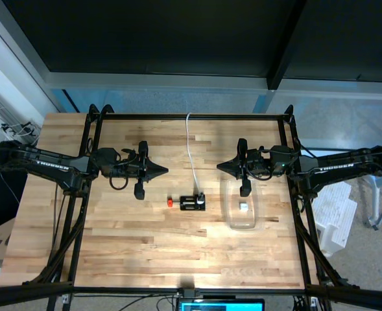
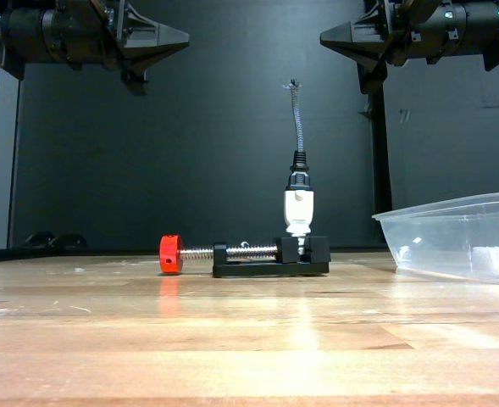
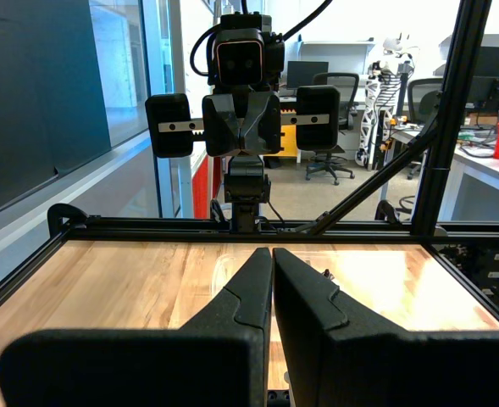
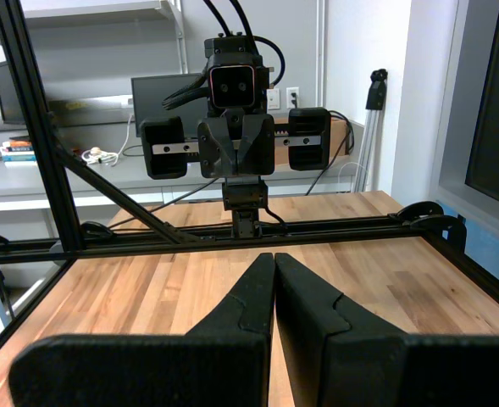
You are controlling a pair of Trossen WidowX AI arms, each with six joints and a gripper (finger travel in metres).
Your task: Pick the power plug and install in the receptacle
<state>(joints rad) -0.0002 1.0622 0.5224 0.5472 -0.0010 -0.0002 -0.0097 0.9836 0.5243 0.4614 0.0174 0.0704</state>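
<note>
The left gripper [image 1: 165,170] hangs above the wooden table [image 1: 113,246], left of centre, with its tip aimed inward toward the other arm. In its own wrist view its two black fingers [image 3: 247,284] are pressed together and hold nothing. The right gripper [image 1: 219,166] mirrors it from the right, also raised well above the board. Its fingers [image 4: 251,288] likewise meet with nothing between them. The two tips face each other across a gap and stay apart. Below that gap and slightly nearer the table's front edge, a small black vise [image 1: 192,203] lies on the wood with its orange-red knob [image 1: 170,203] pointing left. The white receptacle [image 2: 298,208] stands upright in the vise at the right end. A black collar sits above it, and its white cord [image 1: 191,149] runs away toward the far edge of the table. Just right of the vise, under the right gripper, sits a clear plastic tray [image 1: 231,220] with a small pale piece [image 1: 243,207] inside. I cannot pick out the power plug with certainty in any view.
</note>
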